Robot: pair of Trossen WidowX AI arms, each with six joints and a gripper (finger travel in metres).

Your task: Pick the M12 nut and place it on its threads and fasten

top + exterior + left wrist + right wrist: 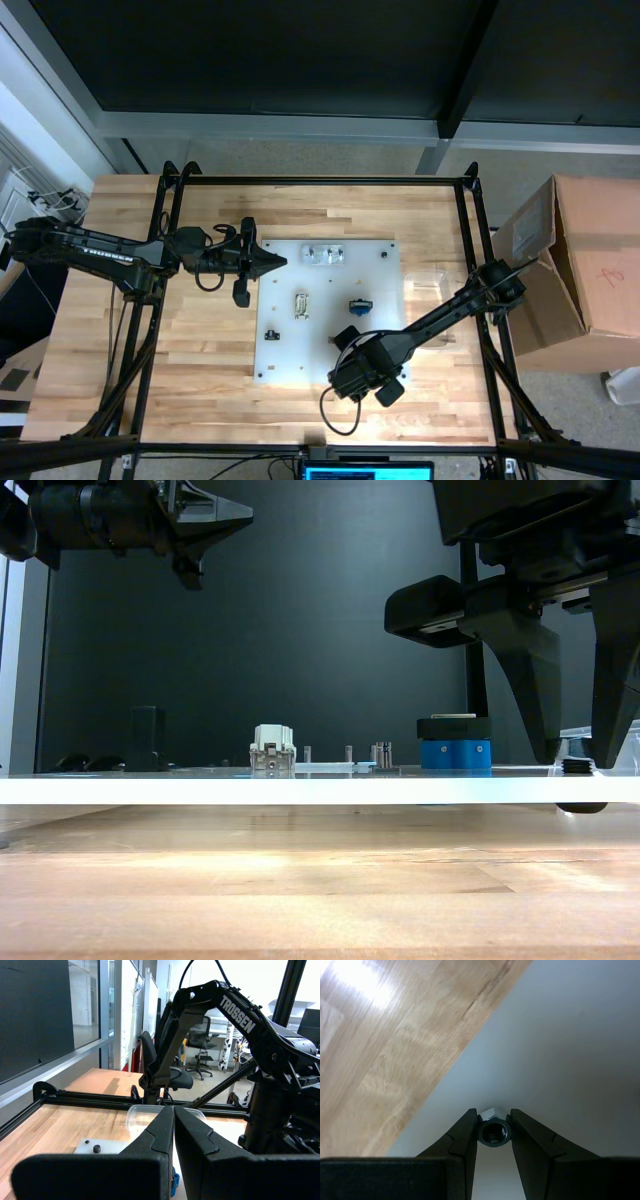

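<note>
The small silver nut (489,1113) sits between the fingertips of my right gripper (493,1117), which is shut on it just above the white board (570,1060). At table level, the right gripper (577,759) points straight down at the board's near right edge. The black ribbed stud (576,768) shows between its fingertips, ribs still visible. The nut seems to sit at the stud's top; how far on, I cannot tell. From above, the right gripper (352,350) hides both. My left gripper (272,262) hangs high over the board's left edge, shut and empty (173,1125).
A clear tray (425,282) stands at the board's right side. A blue part (360,306), a white connector (300,303) and a silver block (325,256) sit on the board. A cardboard box (580,270) stands off the table at right.
</note>
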